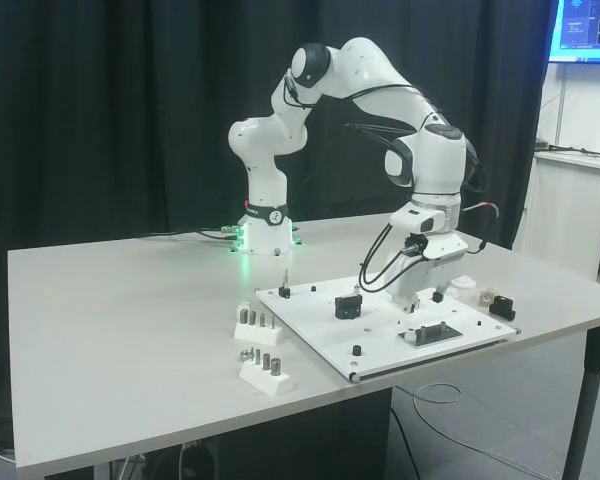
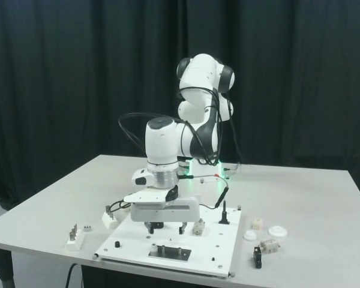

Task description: Pick large gear.

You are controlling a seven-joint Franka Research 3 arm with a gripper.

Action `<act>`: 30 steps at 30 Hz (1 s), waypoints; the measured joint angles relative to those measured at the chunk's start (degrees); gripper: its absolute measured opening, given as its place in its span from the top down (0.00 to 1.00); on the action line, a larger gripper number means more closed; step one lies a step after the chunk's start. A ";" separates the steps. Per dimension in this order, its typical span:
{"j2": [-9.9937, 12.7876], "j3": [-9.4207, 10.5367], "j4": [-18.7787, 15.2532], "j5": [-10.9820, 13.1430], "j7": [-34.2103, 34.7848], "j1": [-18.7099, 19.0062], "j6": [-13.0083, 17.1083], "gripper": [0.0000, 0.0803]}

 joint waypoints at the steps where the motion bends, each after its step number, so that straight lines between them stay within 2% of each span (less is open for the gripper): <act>1: 0.00 0.00 0.00 0.00 0.03 0.00 0.00 0.10; 4: 0.00 0.00 0.02 0.00 0.24 0.00 0.02 0.10; 5: 0.00 0.00 0.02 0.00 0.36 0.00 0.02 0.02; 30: 0.02 0.01 0.03 0.00 1.79 0.02 0.22 0.00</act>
